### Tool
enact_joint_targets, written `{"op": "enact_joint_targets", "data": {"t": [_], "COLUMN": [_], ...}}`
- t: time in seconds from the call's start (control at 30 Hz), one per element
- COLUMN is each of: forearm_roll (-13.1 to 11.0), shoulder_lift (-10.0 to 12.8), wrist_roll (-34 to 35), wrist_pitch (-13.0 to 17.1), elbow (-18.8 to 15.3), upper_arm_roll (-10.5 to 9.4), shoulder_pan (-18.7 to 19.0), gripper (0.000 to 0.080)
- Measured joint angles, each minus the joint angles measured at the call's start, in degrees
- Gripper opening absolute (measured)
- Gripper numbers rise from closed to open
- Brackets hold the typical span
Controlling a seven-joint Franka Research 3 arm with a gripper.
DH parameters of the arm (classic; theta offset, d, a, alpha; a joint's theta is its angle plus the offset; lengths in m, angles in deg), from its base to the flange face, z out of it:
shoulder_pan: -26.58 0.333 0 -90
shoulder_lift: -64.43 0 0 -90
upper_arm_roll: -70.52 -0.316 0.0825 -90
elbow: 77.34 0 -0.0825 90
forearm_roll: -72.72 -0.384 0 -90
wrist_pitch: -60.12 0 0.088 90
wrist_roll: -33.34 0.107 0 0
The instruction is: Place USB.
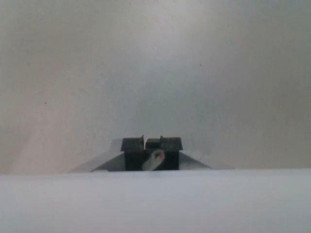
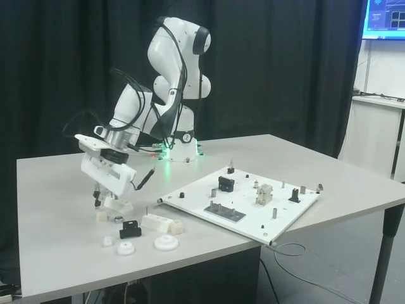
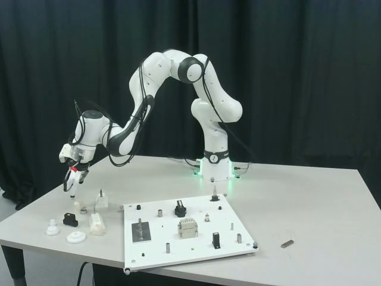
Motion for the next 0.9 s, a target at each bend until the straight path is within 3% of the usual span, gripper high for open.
{"op": "enact_joint_targets", "data": {"t": [0.47, 0.9], "forearm_roll": [-0.47, -5.81], "shoulder_lift": [-0.05, -2.28], "wrist_roll": [-12.51, -32.75], "wrist_pitch": [1.50, 1.59], "elbow": [-0.02, -3.33], "upper_arm_roll": [-0.17, -0.19], "shoulder_pan": [0.00, 0.00], "gripper": [0.0065, 0.0065]}}
